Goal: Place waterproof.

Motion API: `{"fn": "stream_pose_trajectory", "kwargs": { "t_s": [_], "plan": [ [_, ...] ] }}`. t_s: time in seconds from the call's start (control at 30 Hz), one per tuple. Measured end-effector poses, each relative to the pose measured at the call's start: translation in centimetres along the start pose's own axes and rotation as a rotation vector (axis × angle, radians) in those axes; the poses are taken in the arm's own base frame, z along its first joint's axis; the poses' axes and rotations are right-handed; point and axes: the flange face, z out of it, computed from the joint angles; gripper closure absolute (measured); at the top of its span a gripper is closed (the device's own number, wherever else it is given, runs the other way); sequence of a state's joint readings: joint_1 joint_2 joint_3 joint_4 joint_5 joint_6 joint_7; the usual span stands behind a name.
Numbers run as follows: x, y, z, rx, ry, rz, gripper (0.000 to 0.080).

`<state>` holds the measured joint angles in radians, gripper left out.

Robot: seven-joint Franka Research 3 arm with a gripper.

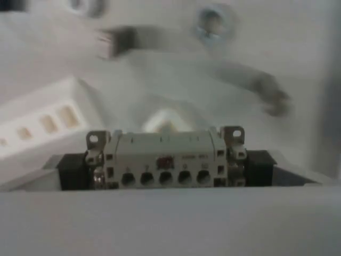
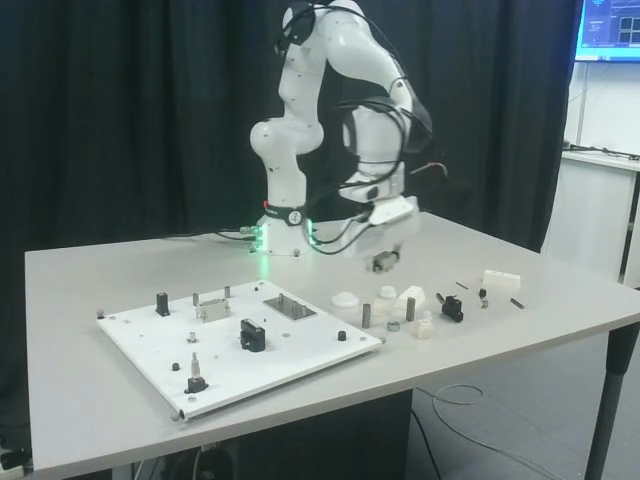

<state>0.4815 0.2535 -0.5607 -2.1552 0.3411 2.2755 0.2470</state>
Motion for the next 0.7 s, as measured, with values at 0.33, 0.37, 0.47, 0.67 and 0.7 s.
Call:
{"fn": "stream_pose_trajectory", "kwargs": {
  "t_s": [0.33,0.37,0.47,0.67,0.7],
  "plan": [
    [-3.9,-6.0,2.2,-0.006,0.032,-0.011,0.0183],
    [-4.3,-6.6,2.4,-0.006,0.037,-0.014,0.0183],
    [-5.5,-8.1,3.3,-0.007,0.053,-0.022,0.0183],
    [-7.5,-10.9,5.0,-0.01,0.083,-0.027,0.0183],
    [-7.8,-11.3,5.3,-0.01,0.088,-0.03,0.0183]
  ]
}}
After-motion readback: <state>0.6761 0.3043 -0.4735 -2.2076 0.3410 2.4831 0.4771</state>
